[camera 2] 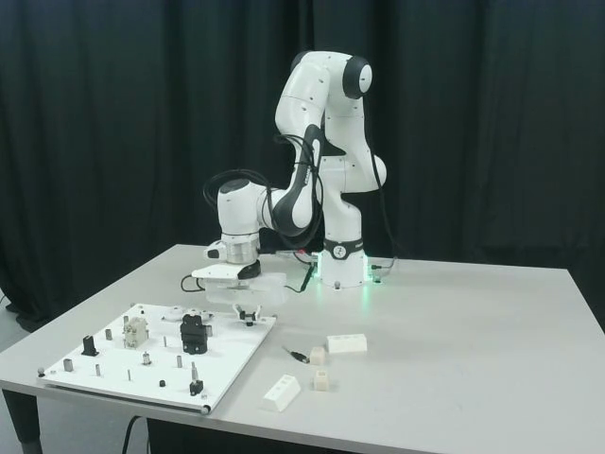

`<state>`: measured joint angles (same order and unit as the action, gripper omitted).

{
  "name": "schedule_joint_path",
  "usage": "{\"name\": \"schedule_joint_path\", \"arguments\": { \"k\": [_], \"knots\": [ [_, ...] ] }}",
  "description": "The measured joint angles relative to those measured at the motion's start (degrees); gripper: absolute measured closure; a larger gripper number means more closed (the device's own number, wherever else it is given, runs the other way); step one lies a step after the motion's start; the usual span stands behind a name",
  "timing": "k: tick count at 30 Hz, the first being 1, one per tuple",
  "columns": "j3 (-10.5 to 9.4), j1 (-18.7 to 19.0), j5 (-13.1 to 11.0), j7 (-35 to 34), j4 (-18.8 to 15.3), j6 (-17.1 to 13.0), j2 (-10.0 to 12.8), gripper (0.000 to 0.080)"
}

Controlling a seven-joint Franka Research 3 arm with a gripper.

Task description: Insert bolt 4.

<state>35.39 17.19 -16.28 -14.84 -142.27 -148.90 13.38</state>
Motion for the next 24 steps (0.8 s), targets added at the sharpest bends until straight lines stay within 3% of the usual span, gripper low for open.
{"name": "schedule_joint_path", "arguments": {
  "k": [7,14,24],
  "knots": [
    [0.0,0.1,0.2,-8.7,0.1,0.0,0.0,0.0578],
    [0.01,0.1,0.1,-22.4,0.1,0.0,0.1,0.0578],
    [0.02,0.0,0.0,-34.0,0.1,0.0,0.1,0.0578]
  ]
}}
